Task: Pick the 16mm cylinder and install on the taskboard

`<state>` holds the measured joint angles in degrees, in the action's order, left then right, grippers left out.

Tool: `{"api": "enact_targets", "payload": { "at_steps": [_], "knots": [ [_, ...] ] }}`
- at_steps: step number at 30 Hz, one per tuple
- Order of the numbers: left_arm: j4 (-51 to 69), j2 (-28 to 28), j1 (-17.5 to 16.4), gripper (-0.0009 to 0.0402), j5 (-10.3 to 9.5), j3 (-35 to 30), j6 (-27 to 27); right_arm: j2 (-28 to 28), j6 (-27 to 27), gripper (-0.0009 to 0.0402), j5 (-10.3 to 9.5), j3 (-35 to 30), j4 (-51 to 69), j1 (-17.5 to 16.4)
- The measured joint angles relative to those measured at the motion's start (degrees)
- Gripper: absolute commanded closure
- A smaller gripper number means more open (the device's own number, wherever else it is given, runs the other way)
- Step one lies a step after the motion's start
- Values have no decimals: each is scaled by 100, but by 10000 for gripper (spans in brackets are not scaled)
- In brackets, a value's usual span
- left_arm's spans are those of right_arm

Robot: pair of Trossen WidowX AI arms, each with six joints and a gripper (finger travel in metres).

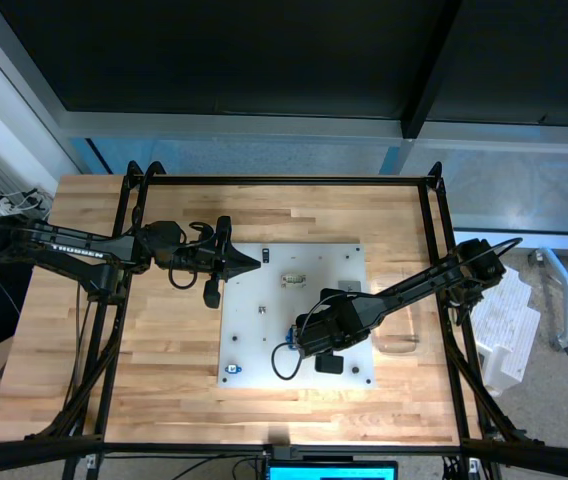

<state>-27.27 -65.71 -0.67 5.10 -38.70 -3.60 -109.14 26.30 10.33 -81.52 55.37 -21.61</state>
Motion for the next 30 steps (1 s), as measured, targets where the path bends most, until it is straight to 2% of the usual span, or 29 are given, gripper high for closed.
{"api": "enact_targets", "payload": {
  "at_steps": [30],
  "knots": [
    [0,0,0,393,0,0,2,2,0,393,15,94,7,-63]
  ]
}}
